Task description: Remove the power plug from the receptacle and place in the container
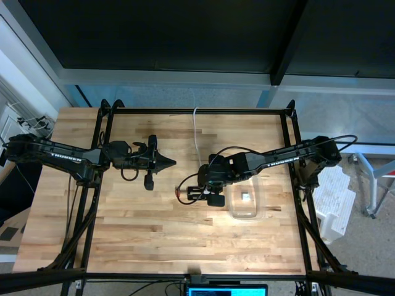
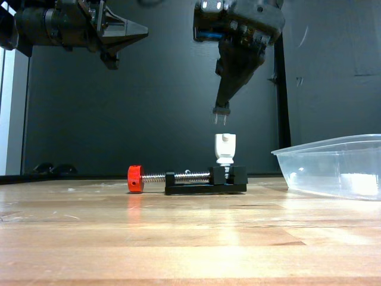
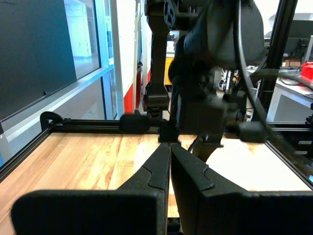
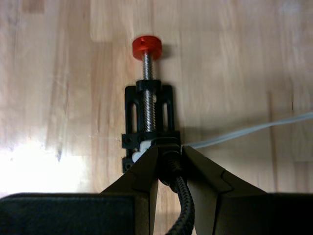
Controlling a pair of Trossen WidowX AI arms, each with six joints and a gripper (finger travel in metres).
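R arm reaches in over mid-surface. Right pincer (image 2: pixel 222 102) points straight down, pinching the small black power plug (image 2: pixel 221 112) by its body. Two metal prongs show below the tips. Right wrist view: black fingers (image 4: pixel 142 176) press either side of plug, and the braided black cord (image 4: pixel 183 205) runs back btwn them.

Plug is out of the receptacle (image 2: pixel 206 179), a black-framed socket block w/ upright white socket, threaded screw and red knob (image 2: pixel 136 179). Plug hangs directly above the white socket, w/ a small gap btwn prongs and socket top. Long white cable (image 1: pixel 196 129) leads from block toward far edge.

Clear plastic rectangular container (image 2: pixel 333 173) sits on the light wood surface (image 2: pixel 190 238), near block on its right, not touching. Small white piece (image 1: pixel 245 196) lies inside.

Left pincer (image 1: pixel 170 163) hangs high over left-centre of surface, well apart from block. Its fingers are pressed together w/ nothing btwn them.
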